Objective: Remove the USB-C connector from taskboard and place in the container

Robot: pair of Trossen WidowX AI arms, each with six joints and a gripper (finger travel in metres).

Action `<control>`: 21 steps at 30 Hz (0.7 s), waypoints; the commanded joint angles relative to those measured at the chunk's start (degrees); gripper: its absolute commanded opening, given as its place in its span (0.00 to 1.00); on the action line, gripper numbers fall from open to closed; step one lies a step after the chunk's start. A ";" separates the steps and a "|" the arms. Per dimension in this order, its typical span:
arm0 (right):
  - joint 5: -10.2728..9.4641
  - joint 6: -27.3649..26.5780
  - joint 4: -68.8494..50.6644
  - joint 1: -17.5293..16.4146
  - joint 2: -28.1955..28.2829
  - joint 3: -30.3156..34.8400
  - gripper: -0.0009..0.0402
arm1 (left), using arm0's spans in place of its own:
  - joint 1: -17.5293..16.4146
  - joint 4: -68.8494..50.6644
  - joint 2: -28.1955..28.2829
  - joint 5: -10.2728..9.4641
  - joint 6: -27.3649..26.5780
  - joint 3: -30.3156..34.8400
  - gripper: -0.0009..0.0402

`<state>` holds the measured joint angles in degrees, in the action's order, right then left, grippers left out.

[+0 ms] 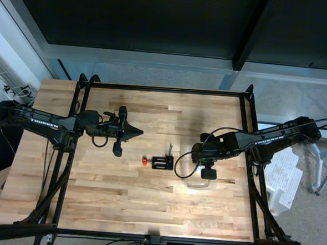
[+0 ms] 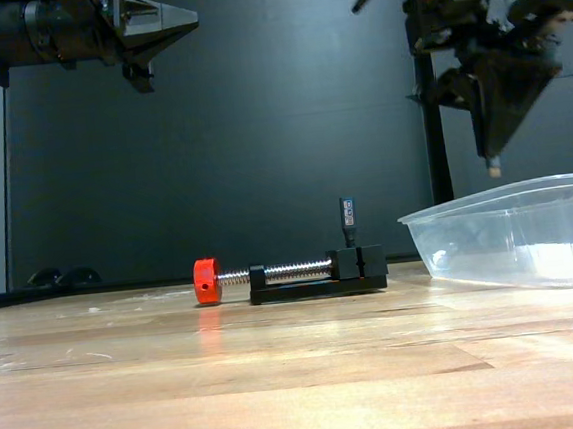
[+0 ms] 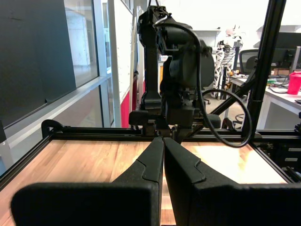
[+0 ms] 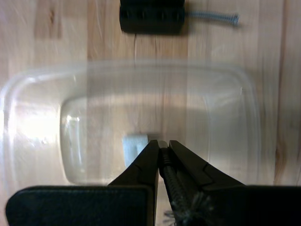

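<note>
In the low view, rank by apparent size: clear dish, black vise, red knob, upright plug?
Clear dish, though it is nearer.
Black vise.
Red knob and USB-C plug: too alike to rank.
Left claw hangs high left; right claw over the dish.

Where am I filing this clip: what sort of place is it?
Probably a robotics lab: butcher-block table in a black frame, office desks behind. Left gripper hangs shut over the table; right gripper over the container.
</note>
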<state>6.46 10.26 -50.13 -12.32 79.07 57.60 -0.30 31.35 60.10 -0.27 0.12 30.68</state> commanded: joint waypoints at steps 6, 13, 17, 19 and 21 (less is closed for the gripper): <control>0.02 -0.20 1.36 -0.04 0.02 -1.57 0.02 | 0.00 0.04 0.00 0.02 0.00 0.02 0.02; 0.00 0.04 1.29 -0.09 0.09 -1.57 0.13 | 0.00 0.02 0.00 0.02 0.00 0.02 0.02; 0.09 0.83 1.33 -0.11 0.09 -1.57 0.24 | -0.02 0.00 0.00 0.02 0.00 0.02 0.02; 0.15 1.14 1.33 -0.11 0.09 -1.57 0.29 | 0.00 0.02 0.00 0.02 0.00 0.02 0.02; 0.11 1.31 1.31 -0.11 0.09 -1.57 0.33 | 0.00 0.02 0.00 0.02 0.00 0.02 0.02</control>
<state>6.50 11.35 -48.82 -12.40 79.07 55.99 -0.30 31.35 60.10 -0.27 0.10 30.68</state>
